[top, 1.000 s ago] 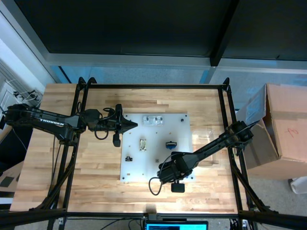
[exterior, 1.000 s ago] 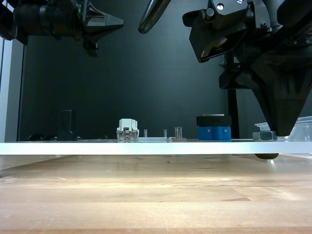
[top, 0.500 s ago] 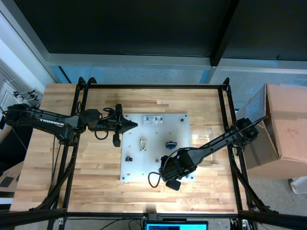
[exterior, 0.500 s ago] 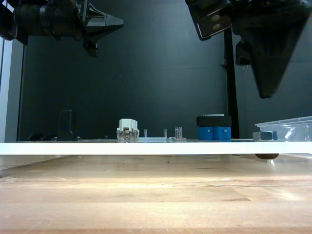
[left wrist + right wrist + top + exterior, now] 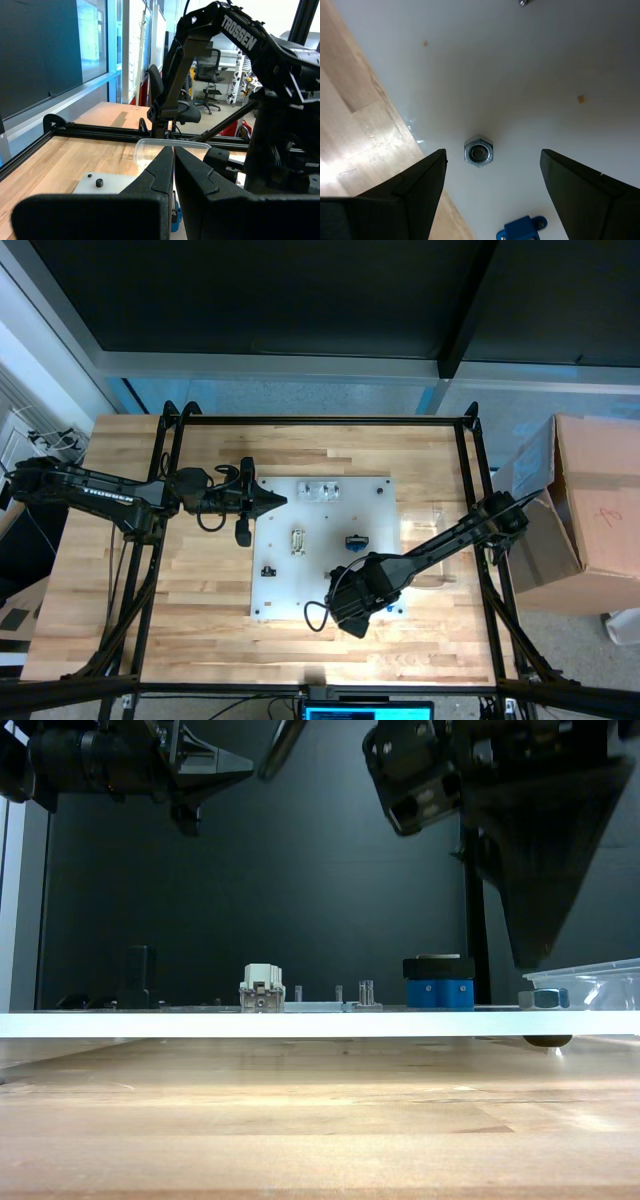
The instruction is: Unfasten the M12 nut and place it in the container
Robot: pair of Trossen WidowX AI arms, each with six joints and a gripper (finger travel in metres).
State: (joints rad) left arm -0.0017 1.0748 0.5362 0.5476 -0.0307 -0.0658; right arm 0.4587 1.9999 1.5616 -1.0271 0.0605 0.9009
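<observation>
silver hex nut (image 5: 479, 150) sits on its stud (image 5: 479, 153). right claw (image 5: 492, 159), wide open and empty, has lifted off it; left claw (image 5: 173, 151), closed, stays over the board (image 5: 285, 585)'s left edge.

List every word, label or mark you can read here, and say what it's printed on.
"TROSSEN": white letters on the right arm, left wrist view.
"TROSSEN": on the left arm, high view, barely legible.
Red scrawl on the cardboard box: unreadable.
No text: M12 nut, on its stud below the open right end effector; shut left end effector, raised over the board's left edge.
</observation>
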